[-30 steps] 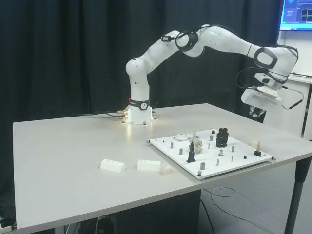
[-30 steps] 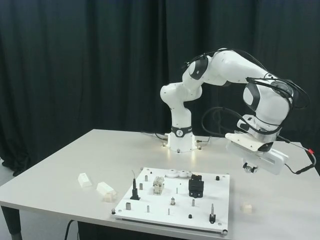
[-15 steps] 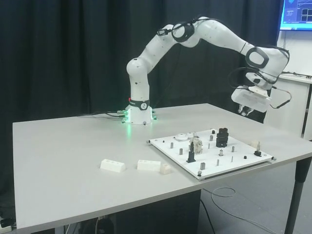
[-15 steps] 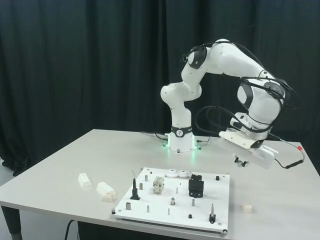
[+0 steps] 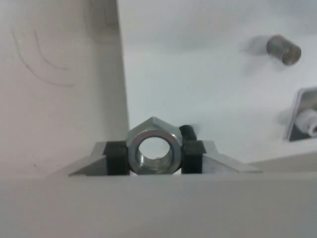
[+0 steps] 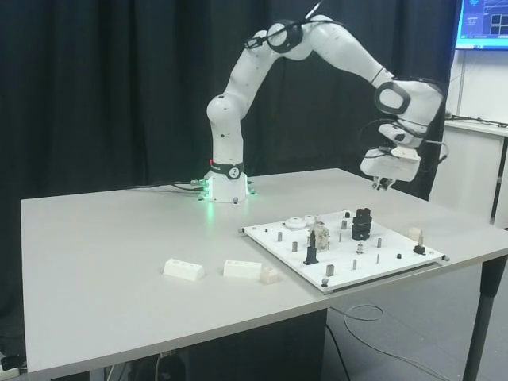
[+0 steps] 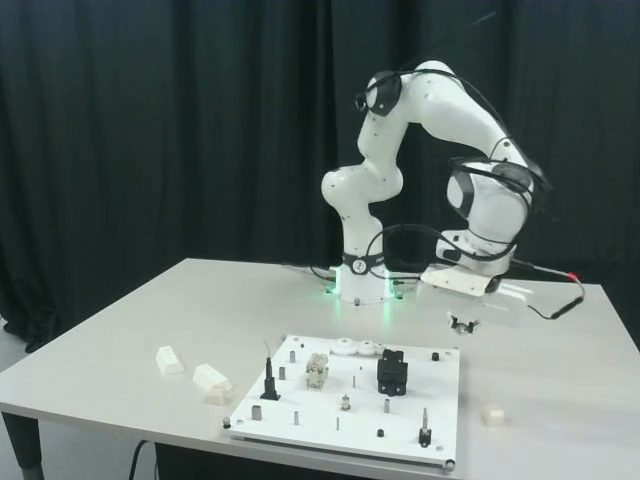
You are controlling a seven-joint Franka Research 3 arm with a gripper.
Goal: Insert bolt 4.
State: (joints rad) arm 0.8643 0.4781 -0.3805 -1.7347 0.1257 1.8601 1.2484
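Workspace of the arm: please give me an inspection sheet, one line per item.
Surface: grey table carrying a white board.
Job's things: hex-headed bolt in the gripper, held above the board near its far edge.
Clutter: white blocks on the table beside the board; small pegs and black parts on the board.
Grippers: jaws closed on the bolt.
Cables: one running from the wrist.
Surroundings: black curtain, screen.
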